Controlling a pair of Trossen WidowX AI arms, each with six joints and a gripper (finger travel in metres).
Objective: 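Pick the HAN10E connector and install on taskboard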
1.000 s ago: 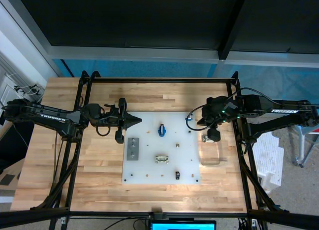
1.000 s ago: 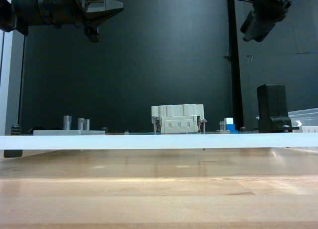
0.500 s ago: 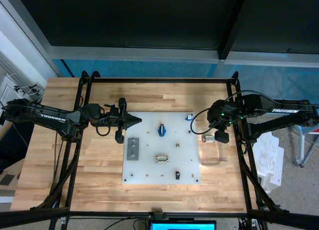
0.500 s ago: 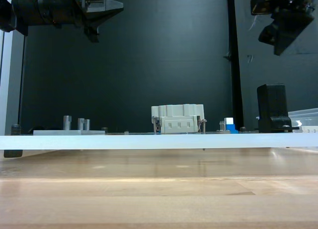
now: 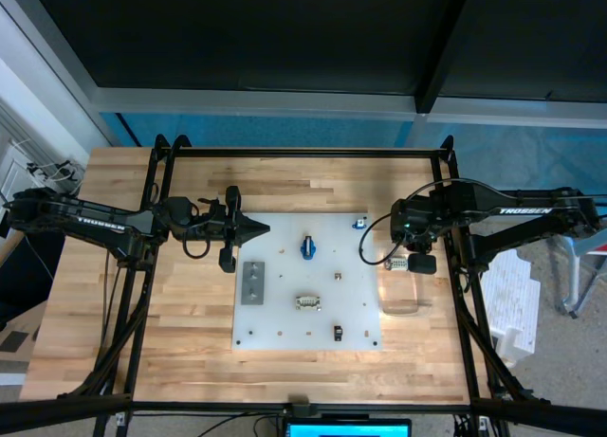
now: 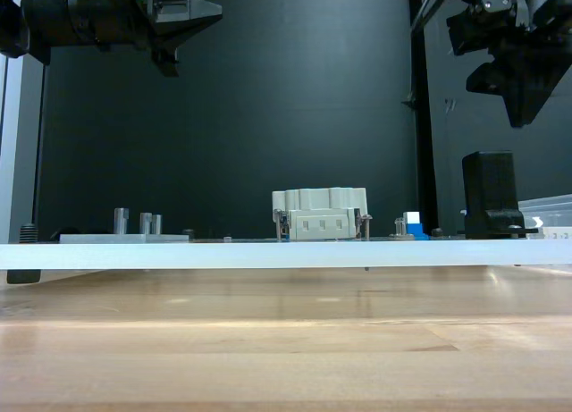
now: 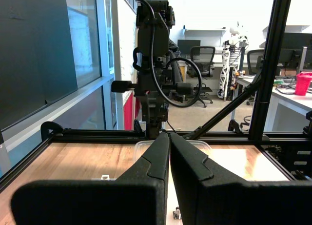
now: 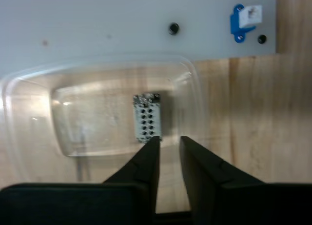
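Connector [image 8: 147, 123] below right end effector [image 8: 168, 141], clearest wrist-view; left end effector [image 7: 169, 135] aloft

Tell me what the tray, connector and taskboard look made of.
The tray is clear, glossy plastic; the table shows through. The connector is pale matte plastic, probably, with dark pin holes. The taskboard is white, smooth, likely plastic. The right gripper hangs open over the tray; the left gripper, shut, is above the taskboard's left edge.
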